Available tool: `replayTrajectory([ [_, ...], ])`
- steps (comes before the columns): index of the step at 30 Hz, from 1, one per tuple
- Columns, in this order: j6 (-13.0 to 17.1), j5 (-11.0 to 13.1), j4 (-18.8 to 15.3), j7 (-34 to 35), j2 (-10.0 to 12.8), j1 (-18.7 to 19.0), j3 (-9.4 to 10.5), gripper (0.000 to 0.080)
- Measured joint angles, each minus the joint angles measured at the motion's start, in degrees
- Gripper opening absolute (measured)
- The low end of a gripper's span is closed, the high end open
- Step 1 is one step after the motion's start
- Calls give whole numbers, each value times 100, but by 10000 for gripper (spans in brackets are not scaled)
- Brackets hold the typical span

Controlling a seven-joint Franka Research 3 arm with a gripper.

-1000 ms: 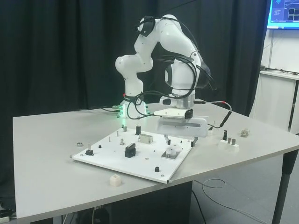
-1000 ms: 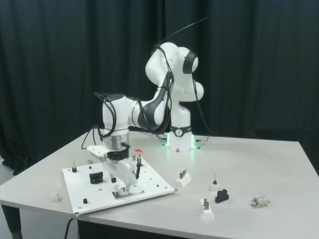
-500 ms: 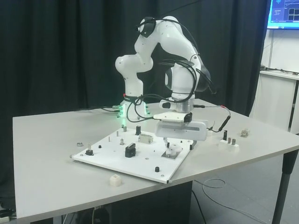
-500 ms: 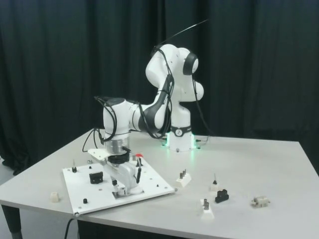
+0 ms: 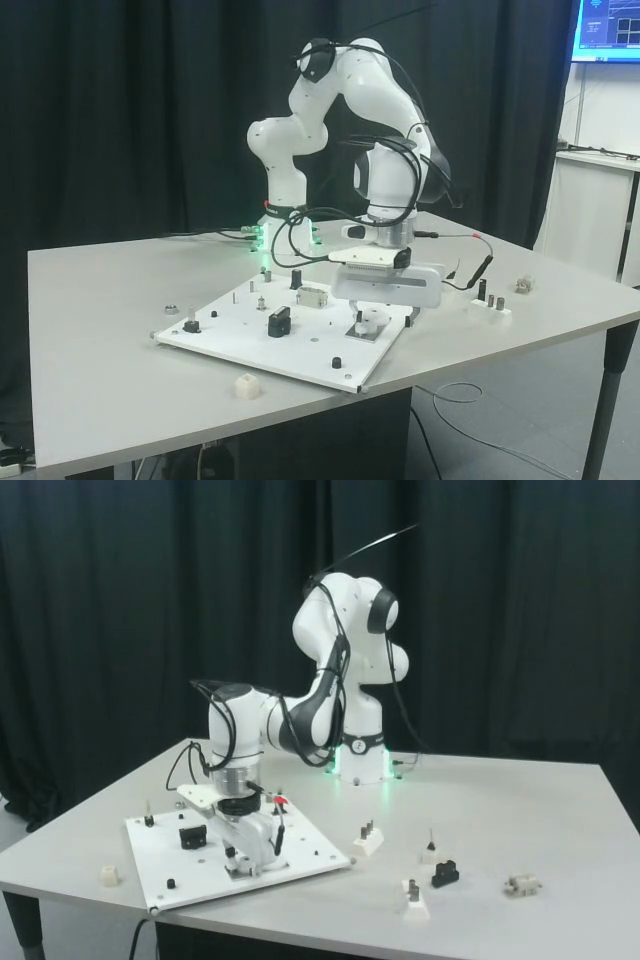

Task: Insert small gear.

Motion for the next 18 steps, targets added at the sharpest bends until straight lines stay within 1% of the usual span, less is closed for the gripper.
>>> replayTrajectory([
  [12,20,-12,-5,11,0,14,1,800],
  [18,20,-63,-6,41,-6,17,1,800],
])
